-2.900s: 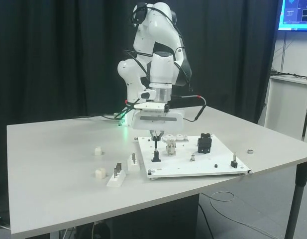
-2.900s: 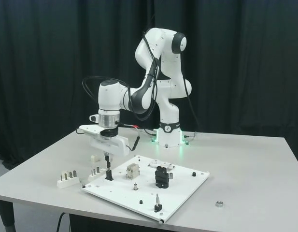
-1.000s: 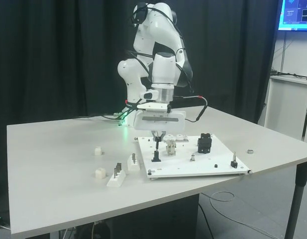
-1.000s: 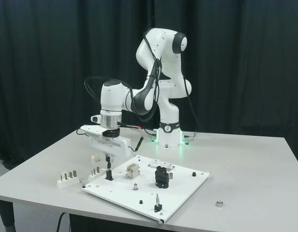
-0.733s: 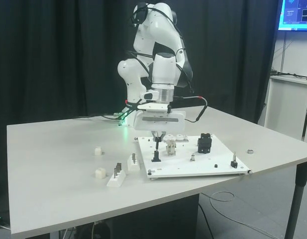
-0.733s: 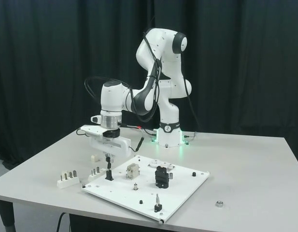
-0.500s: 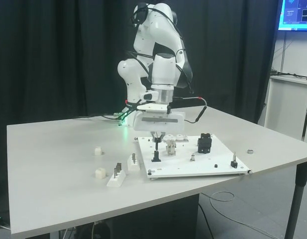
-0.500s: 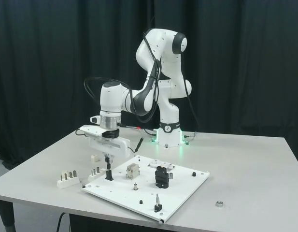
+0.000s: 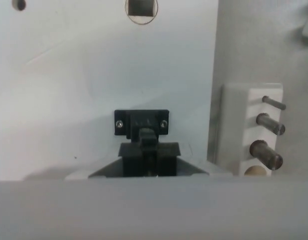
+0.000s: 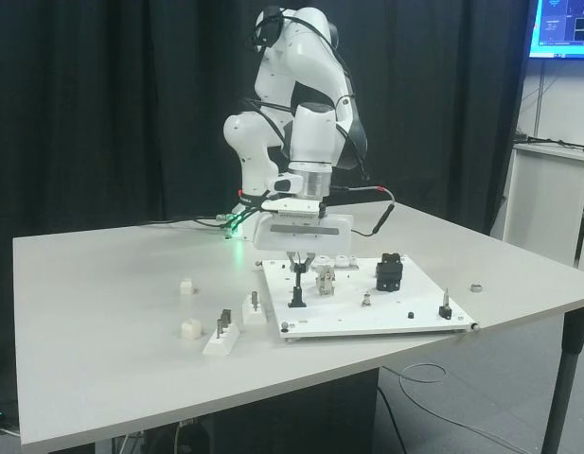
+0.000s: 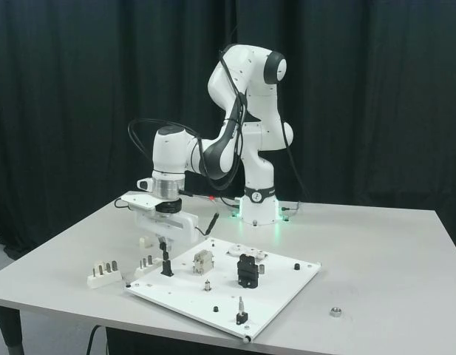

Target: Insert USB.

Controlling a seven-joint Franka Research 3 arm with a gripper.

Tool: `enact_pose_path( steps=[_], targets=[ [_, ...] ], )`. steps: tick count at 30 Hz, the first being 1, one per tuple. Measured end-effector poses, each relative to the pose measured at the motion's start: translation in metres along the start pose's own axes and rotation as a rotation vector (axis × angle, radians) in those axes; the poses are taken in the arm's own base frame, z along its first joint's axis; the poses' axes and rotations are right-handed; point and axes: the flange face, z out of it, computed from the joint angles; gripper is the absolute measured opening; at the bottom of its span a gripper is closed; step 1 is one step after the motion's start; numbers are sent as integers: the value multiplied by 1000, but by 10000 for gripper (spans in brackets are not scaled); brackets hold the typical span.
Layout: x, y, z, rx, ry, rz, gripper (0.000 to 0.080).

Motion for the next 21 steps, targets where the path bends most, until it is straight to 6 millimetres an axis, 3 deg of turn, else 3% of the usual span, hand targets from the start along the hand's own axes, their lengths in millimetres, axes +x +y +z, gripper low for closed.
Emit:
enact_pose_path(
  steps=[21],
  targets=[
    [1, -1, 1, -2, 1, -9, 57]
  ],
)
